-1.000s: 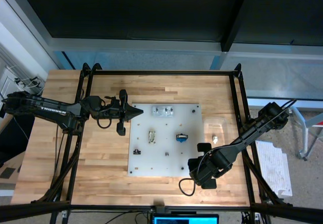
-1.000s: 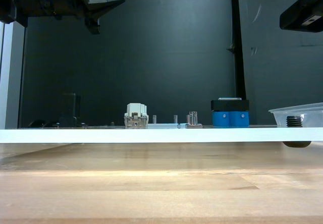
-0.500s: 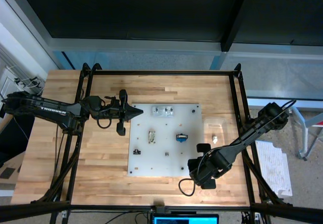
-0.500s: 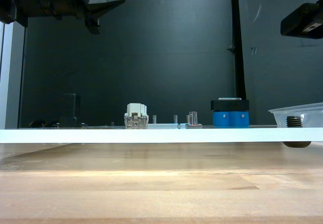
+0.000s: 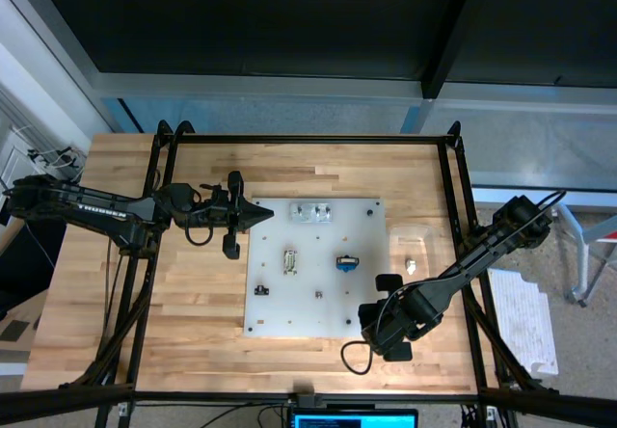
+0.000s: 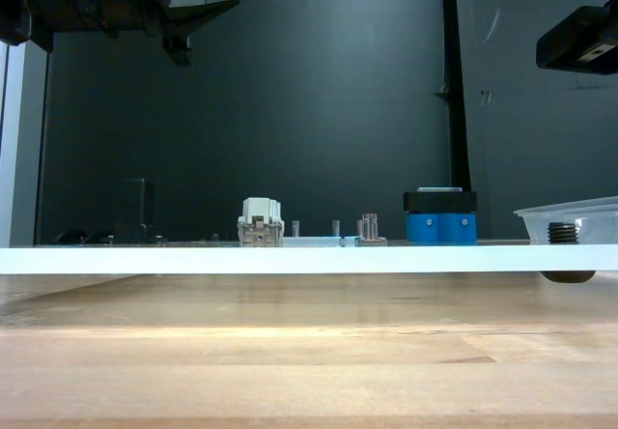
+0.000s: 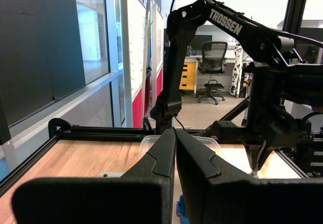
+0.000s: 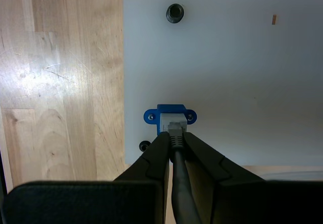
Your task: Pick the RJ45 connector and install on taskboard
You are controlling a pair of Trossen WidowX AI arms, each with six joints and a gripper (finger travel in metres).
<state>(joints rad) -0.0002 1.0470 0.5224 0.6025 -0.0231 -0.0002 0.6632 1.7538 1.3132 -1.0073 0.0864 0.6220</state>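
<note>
Close to me, my right end effector [image 8: 174,136] is squeezed tight on the RJ45 connector [image 8: 174,127], holding it by its cable [image 8: 177,183]. Its tip touches a blue socket [image 8: 168,116] at the taskboard's [image 8: 227,72] near corner. I think picking is done, and pushing it fully in may be left. Farther off, my left end effector [image 7: 175,133] hangs pinched shut, holding nothing.

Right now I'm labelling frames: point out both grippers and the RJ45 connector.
left gripper [image 5: 268,215]: high view, fingertips, raised at left edge of taskboard [image 5: 289,307].
right gripper [image 8: 174,134]: right wrist view, between fingertips, over taskboard corner.
RJ45 connector [image 8: 174,127]: right wrist view, pale plug body.
</note>
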